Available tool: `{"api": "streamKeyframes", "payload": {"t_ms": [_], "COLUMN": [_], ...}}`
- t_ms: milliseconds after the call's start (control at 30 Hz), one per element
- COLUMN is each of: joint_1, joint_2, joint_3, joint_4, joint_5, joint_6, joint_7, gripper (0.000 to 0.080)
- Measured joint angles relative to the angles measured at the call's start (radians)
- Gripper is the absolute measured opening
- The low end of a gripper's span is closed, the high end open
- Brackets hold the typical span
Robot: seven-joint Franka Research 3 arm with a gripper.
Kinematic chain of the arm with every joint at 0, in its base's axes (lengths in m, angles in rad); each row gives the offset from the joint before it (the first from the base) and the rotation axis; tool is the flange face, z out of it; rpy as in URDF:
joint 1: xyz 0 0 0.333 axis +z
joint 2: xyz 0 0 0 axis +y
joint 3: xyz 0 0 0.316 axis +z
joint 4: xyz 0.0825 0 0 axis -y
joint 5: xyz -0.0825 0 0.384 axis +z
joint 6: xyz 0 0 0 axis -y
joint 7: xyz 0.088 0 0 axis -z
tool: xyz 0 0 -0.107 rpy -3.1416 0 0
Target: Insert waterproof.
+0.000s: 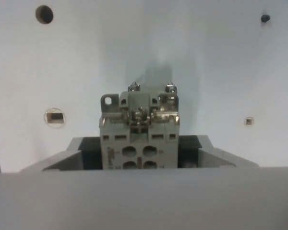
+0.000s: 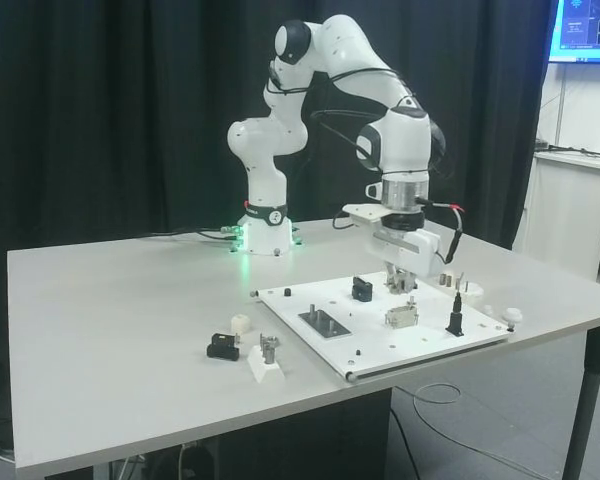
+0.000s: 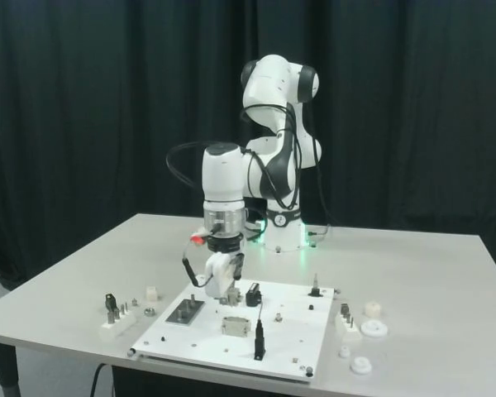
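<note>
Item, nearest the first room camera: small loose parts (image 2: 242,347) are lying low and left of centre on the grey table (image 2: 110,300), off the board.

Item, mid-frame: a white assembly board (image 2: 380,325) is carrying a recessed metal socket (image 2: 325,322), a black block (image 2: 361,290), a grey connector housing (image 2: 401,316) and an upright black plug (image 2: 456,317).

Item, above the board's far side: the gripper (image 2: 401,283) is hanging just over the surface, the jaws closing on the waterproof connector (image 1: 138,129) (a grey multi-pin block with metal clips, seen centre of the wrist view). The second room view shows the same gripper (image 3: 226,291) left of centre, low over the board.

Item, rear: the white arm's base (image 2: 263,232) is glowing green at its foot.

Status, as judged: pickup is looking complete and the connector is riding in the grip; travel to its mating housing, alignment and the seating push all appear to be outstanding. Which receptacle is intended cannot be told.
</note>
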Motion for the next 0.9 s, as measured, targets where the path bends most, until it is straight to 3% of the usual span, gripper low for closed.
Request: {"api": "streamKeyframes", "payload": {"t_ms": [300, 900], "joint_1": [0.005, 0.025], "joint_2": [0.01, 0.028], "joint_3": [0.0, -0.004], "joint_4": [-0.021, -0.024], "joint_5": [0.017, 0.018], "joint_6": [0.043, 0.048], "joint_7": [0.0, 0.007], "gripper": [0.0315, 0.0315]}}
